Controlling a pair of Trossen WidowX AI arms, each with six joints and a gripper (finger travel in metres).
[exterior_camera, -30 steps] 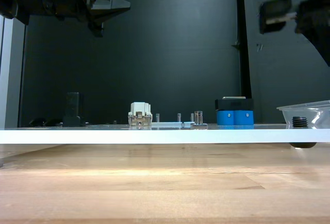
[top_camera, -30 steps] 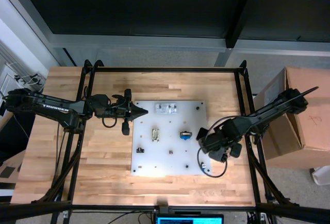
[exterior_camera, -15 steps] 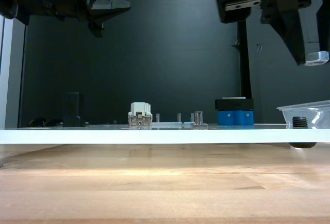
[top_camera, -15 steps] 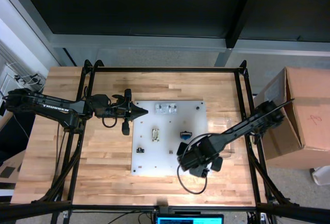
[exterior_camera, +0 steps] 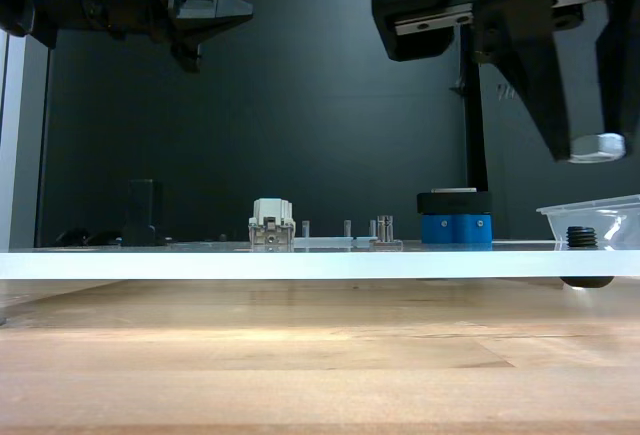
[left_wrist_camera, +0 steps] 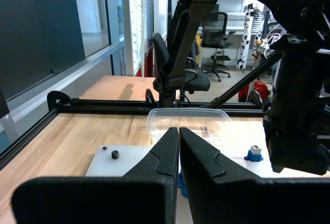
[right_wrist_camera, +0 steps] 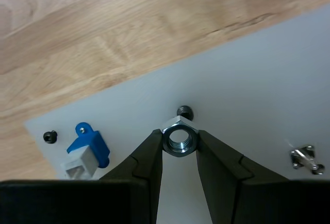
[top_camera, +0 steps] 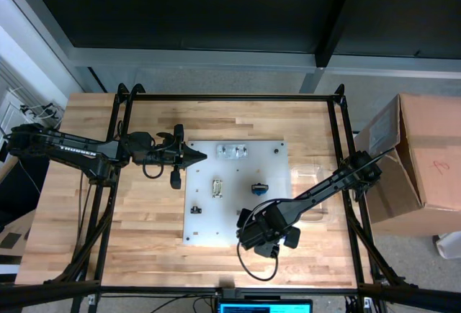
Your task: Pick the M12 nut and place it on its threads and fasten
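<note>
Right wrist view is giving us the best look: the M12 nut (right_wrist_camera: pixel 180 140) is showing as 1 small silver hexagon, its flat face turned to the camera and the threads inside its bore catching the light. The right end effector (exterior_camera: pixel 597 145) is pinching it, with 2 dark fingers (right_wrist_camera: pixel 149 154) pressing on opposite sides of the hexagon. The low view is showing the nut lying level, hanging high over the white board (top_camera: pixel 216 230) and roughly above the black stud (exterior_camera: pixel 581 237). The stud is standing bare with its ribs showing, so the nut is held clear of its seat and not on its stud. In that view the stud is standing in front of the clear tray (exterior_camera: pixel 603 212).

Over on the other side, the left end effector (left_wrist_camera: pixel 179 130) is hanging high at the board's far left edge, pointing inward, with its 2 fingers pressed together on nothing.

Counting up: 1 nut, 1 stud, 1 clear tray, 1 blue connector (exterior_camera: pixel 455 228), 1 white board and 2 arms reaching over 1 wooden table (top_camera: pixel 144 241). The right arm is stretching in over the board's near right part.
</note>
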